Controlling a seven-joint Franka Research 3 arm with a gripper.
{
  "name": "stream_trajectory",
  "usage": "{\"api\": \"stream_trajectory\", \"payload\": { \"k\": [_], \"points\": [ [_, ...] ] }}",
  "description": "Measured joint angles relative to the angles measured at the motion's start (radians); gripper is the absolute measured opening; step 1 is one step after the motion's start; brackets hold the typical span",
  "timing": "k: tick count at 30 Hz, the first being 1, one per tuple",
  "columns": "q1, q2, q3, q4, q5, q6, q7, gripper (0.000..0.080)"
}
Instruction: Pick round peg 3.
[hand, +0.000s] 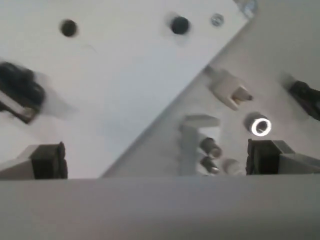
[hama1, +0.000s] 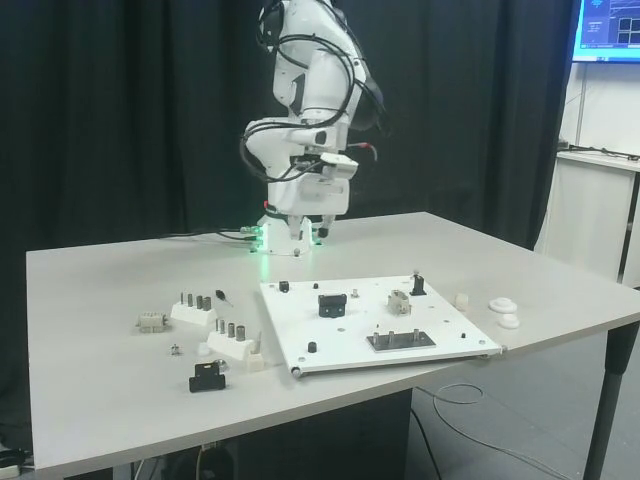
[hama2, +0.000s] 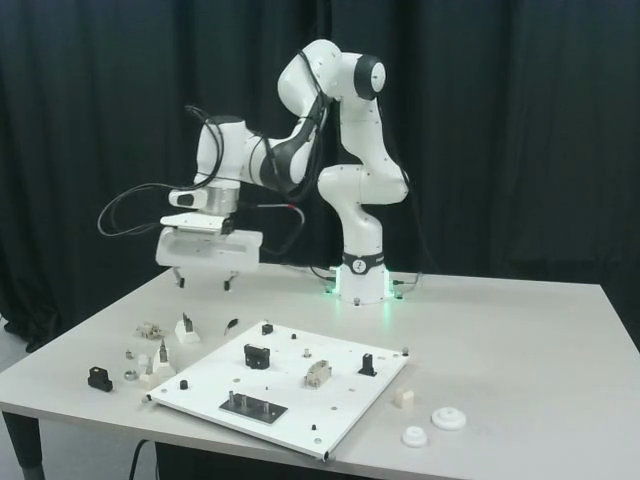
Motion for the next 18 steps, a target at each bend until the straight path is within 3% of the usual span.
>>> {"api": "stream_trajectory", "payload": {
  "k": [9, 18],
  "points": [
    [-0.065, 0.072, -0.008, 0.051, 0.009, 0.008, -0.106, 0.08],
    [-0.119, 0.153, -0.02, 0.103, 0.059, 0.008, -0.228, 0.08]
  ]
}}
